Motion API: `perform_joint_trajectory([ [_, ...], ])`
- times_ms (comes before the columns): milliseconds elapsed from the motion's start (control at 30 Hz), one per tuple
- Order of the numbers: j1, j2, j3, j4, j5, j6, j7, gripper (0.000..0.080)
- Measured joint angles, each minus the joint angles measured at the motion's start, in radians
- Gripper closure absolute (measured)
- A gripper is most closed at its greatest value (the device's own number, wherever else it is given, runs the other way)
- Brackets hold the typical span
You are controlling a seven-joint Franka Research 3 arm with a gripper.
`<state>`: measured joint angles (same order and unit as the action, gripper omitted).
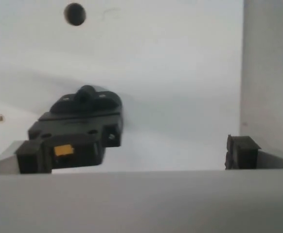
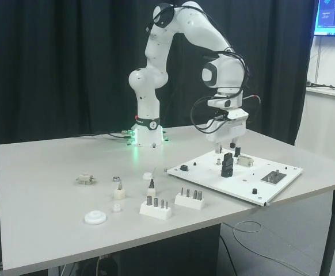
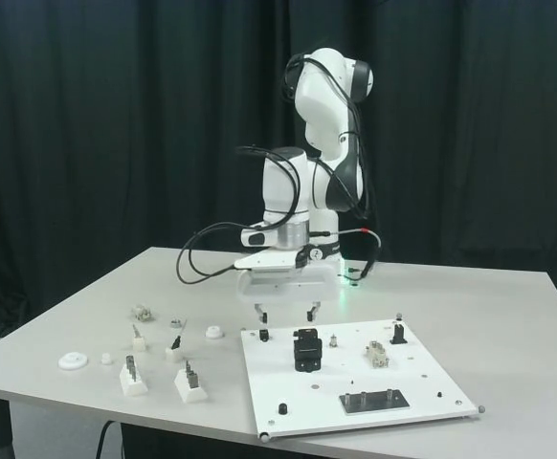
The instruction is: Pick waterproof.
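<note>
Hovering above the white board (image 3: 451,382), the gripper (image 3: 285,311) hangs over the board's far edge, toward its far left corner as the second room view shows it. The black connector (image 3: 306,348), taken here to be the waterproof part, stands upright on the board, clear of both fingers and a little lower than their tips, slightly nearer the board's middle. In the wrist view the connector (image 1: 78,127) sits beside one fingertip (image 1: 32,155) rather than midway between the two. Its long axis cannot be told with confidence from these views. Both fingers stand wide apart, well beyond the connector's width, and hold nothing. Judged from this layout, the coming move needs a short sideways shift to centre the gap over the connector, then a descent.
</note>
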<state>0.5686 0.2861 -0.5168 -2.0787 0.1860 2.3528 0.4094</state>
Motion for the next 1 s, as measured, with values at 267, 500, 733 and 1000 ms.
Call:
perform_joint_trajectory([
  [267,-0.021,0.001,-0.010,0.023,-0.029,-0.021,-0.005,0.0003],
  [500,-0.059,0.001,-0.018,0.052,-0.075,-0.055,-0.032,0.0003],
  [733,-0.129,0.001,-0.019,0.086,-0.129,-0.098,-0.086,0.0003],
  [1000,-0.232,0.001,-0.019,0.107,-0.176,-0.121,-0.189,0.0003],
])
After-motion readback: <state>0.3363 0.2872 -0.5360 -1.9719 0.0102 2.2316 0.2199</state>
